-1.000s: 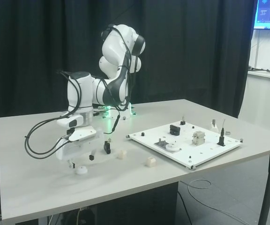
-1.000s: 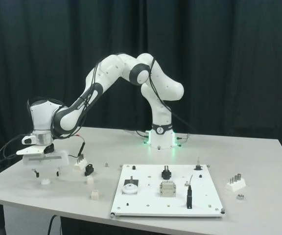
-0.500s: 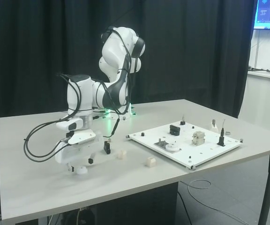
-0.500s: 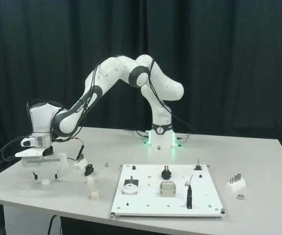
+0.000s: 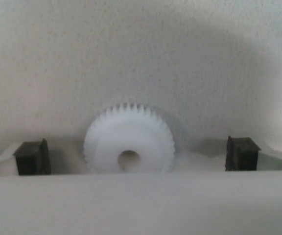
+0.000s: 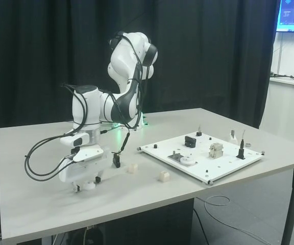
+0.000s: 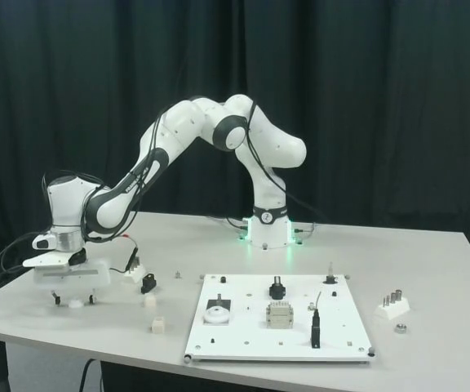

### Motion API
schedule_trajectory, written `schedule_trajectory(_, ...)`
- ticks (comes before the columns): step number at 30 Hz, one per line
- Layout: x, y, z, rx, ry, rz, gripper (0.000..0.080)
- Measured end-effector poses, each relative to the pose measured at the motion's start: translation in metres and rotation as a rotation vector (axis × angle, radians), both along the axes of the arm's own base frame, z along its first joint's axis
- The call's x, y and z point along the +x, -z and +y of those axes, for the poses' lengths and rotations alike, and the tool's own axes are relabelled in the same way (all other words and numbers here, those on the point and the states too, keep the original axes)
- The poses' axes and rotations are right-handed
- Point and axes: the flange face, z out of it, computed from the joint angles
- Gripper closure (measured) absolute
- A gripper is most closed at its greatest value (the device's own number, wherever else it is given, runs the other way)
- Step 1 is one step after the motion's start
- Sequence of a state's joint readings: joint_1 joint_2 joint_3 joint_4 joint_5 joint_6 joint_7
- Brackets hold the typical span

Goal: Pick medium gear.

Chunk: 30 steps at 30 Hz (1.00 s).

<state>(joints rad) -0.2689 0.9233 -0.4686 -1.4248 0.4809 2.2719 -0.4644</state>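
Observation:
The medium gear (image 5: 129, 147) is a white toothed wheel with a centre hole, lying flat on the grey table. In the wrist view it sits between my two black fingertips (image 5: 32, 157), with a gap on each side. My gripper (image 5: 136, 155) is open and down at table level, straddling the gear. In the first room view the gear (image 6: 88, 185) shows just under the gripper (image 6: 87, 182) near the table's front left. The second room view has the gear (image 7: 75, 303) between the lowered fingers of the gripper (image 7: 74, 299).
A black part (image 6: 116, 161) and two small white blocks (image 6: 132, 167) (image 6: 164, 176) lie to the right of the gripper. Further right is the white assembly board (image 6: 223, 166) with another gear (image 6: 189, 161) and several fittings. Cables hang from the wrist.
The arm has lowered the gripper from a little above the gear down to the table, so the fingers now stand on either side of the gear. The gear has not moved.

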Motion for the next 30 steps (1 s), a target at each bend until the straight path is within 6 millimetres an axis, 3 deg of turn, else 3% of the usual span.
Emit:
schedule_trajectory(26, 0.0027, 0.0052, -0.0056, 0.005, -0.014, -0.015, 0.0003)
schedule_trajectory(27, 0.0028, 0.0052, -0.0057, 0.005, -0.014, -0.015, 0.0118)
schedule_trajectory(30, 0.0030, 0.0053, -0.0057, 0.007, -0.013, -0.016, 0.0118)
